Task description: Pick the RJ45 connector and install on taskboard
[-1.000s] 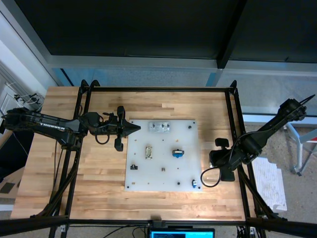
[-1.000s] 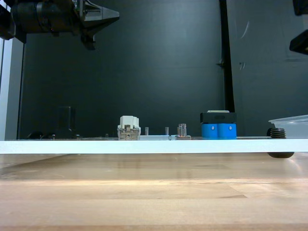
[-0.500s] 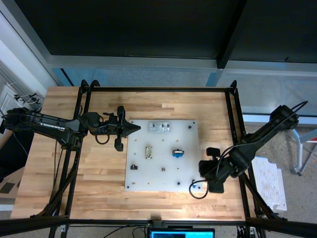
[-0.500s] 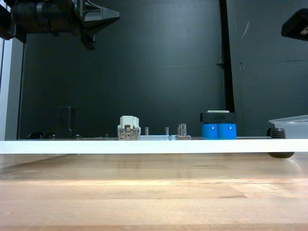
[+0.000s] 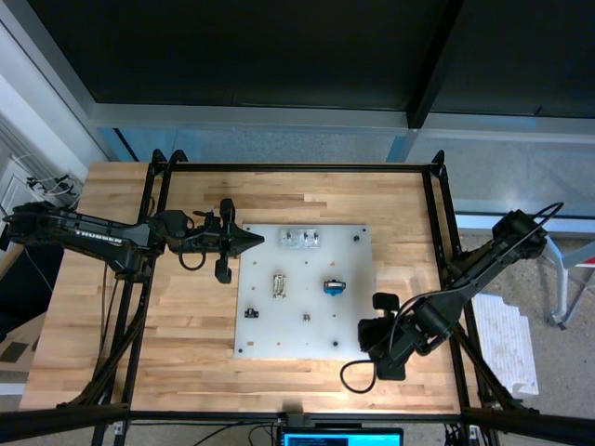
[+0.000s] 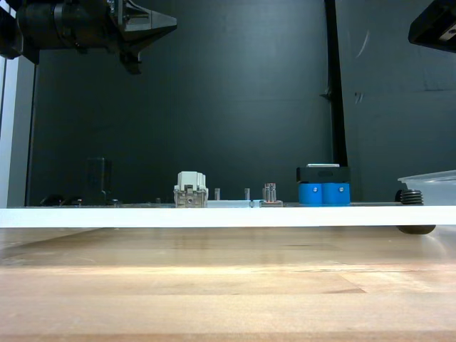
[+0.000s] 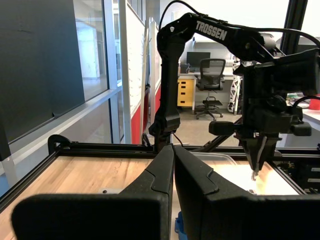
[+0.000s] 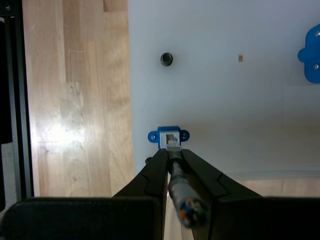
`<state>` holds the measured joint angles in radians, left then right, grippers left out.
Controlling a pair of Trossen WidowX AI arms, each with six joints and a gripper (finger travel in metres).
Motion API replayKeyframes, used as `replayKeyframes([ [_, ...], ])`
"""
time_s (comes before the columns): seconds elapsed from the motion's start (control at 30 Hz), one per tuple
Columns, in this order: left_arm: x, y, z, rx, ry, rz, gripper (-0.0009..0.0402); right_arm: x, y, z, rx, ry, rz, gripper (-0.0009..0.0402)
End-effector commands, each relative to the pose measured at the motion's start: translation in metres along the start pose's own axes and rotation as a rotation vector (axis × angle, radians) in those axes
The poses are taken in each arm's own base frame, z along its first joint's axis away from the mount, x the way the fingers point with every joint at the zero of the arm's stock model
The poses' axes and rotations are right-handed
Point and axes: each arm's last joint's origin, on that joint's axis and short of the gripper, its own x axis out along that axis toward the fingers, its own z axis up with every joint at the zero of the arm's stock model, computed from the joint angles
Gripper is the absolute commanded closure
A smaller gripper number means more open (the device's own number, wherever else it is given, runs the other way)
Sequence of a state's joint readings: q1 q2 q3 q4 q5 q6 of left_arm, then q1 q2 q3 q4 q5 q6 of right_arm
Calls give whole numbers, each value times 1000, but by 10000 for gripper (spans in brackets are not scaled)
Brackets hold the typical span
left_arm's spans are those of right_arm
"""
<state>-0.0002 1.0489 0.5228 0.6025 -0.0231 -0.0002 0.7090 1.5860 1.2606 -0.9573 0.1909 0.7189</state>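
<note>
High view: found the right claw (image 5: 376, 346) hanging over the near right corner of the board (image 5: 297, 321); could not see the connector here, hidden beneath that claw; found the left claw (image 5: 255, 240) well apart above the board's far left corner, over the counter (image 5: 177, 325) edge of it, plainly the farther of the two.

Low view: caught only a dark piece of the right arm, high up; saw the left claw raised too, fingers together; made out no connector along the board.

Left wrist view: looked along the left claw, closed on nothing; saw the right claw across the board, pointing straight down.

Right wrist view: saw the right claw clamped on the grey cable (image 8: 177, 192) just behind the connector (image 8: 173, 145); read the connector's long axis as lying along the fingers, nose toward the blue socket (image 8: 169, 136); placed it in line with the socket's mouth; could not tell whether touching or apart; judged the coming move a straight push along that axis.
</note>
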Motion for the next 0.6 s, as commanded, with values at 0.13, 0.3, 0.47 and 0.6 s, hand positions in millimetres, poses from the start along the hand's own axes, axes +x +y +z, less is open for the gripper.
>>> replayKeyframes([
  [0.13,0,0,0,0,0,0,393,4,1,0,-8,3,-11,393],
  [0.3,0,0,0,0,0,0,393,7,0,-1,-15,-2,-23,393],
  [0.47,0,0,0,0,0,0,393,15,1,-2,-10,-20,-7,393],
  [0.6,0,0,0,0,0,0,393,20,1,-3,-21,-9,-17,393],
])
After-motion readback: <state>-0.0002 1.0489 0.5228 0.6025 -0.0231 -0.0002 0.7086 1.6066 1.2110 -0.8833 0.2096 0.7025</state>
